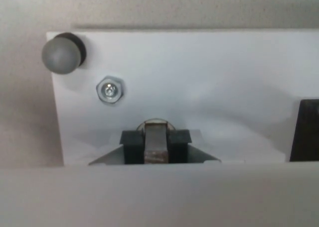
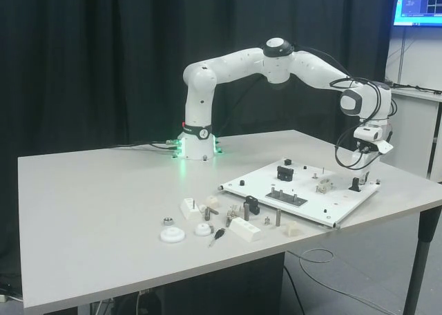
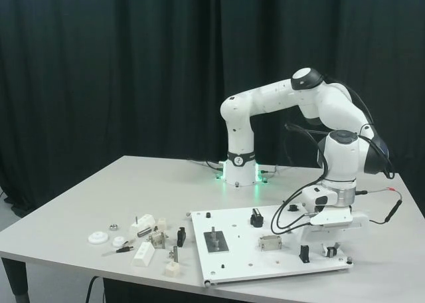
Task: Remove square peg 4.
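No words or labels can be read anywhere. The white robot arm's pincer (image 1: pixel 156 150) is down at the far corner of the flat white board (image 1: pixel 209 87) on the grey table (image 2: pixel 90 191). Its black fingers (image 1: pixel 130 145) are clamped on a small grey metal square peg (image 1: pixel 155 143). The peg's lower part is hidden. A round grey knob (image 1: pixel 61 54) and a metal nut (image 1: pixel 109 89) sit near the board's corner.

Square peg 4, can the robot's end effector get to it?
Probably yes: the end effector is at the square peg, fingers hugging its sides, nothing on the white board blocking.
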